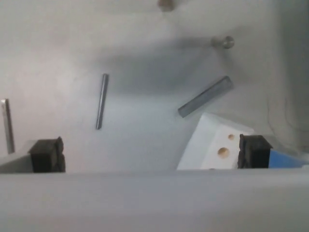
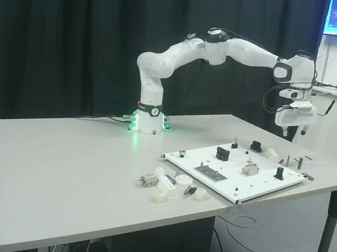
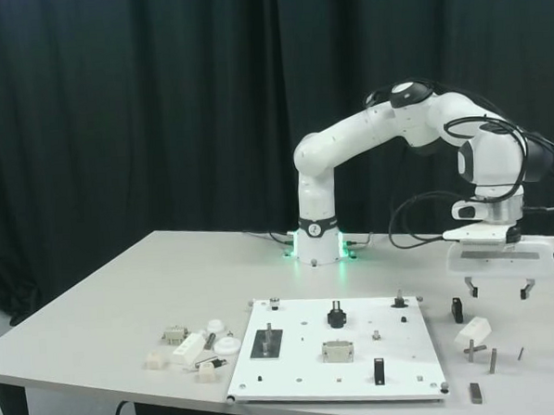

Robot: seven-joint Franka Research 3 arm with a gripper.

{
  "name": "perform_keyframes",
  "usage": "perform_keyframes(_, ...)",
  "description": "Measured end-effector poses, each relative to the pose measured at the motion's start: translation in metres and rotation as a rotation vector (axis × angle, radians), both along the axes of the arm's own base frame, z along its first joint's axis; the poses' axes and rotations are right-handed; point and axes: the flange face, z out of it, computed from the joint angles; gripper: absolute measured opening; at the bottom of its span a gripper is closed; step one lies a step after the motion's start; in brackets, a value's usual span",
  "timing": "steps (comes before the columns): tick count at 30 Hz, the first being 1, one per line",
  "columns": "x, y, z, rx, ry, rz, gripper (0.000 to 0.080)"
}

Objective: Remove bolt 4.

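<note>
My gripper (image 3: 497, 292) hangs open and holds nothing, a hand's height above the table to the right of the white assembly board (image 3: 304, 366). In the wrist view the gripper (image 1: 149, 152) shows both black fingertips (image 1: 46, 154) wide apart. Beneath it lie a white block with holes (image 1: 217, 142), a thick grey rod (image 1: 205, 96) and a thin grey pin (image 1: 101, 101). Several small bolts stand on the board (image 2: 234, 175), such as the one at its far edge (image 3: 399, 301). Which of them is bolt 4 I cannot tell.
Off the board's right side are the white block (image 3: 474, 329), a black piece (image 3: 457, 308), upright pins (image 3: 492, 359) and a dark bar (image 3: 474, 392). Loose white parts (image 3: 196, 346) lie left of the board. The arm's base (image 3: 316, 243) stands behind.
</note>
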Motion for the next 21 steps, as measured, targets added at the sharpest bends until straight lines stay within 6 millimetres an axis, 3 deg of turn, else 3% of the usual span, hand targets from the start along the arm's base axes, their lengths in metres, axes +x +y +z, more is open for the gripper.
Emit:
perform_keyframes(9, 0.006, -0.02, -0.003, -0.068, -0.005, -0.072, 0.08)
perform_keyframes(21, 0.015, -0.066, -0.013, -0.152, -0.007, -0.13, 0.08)
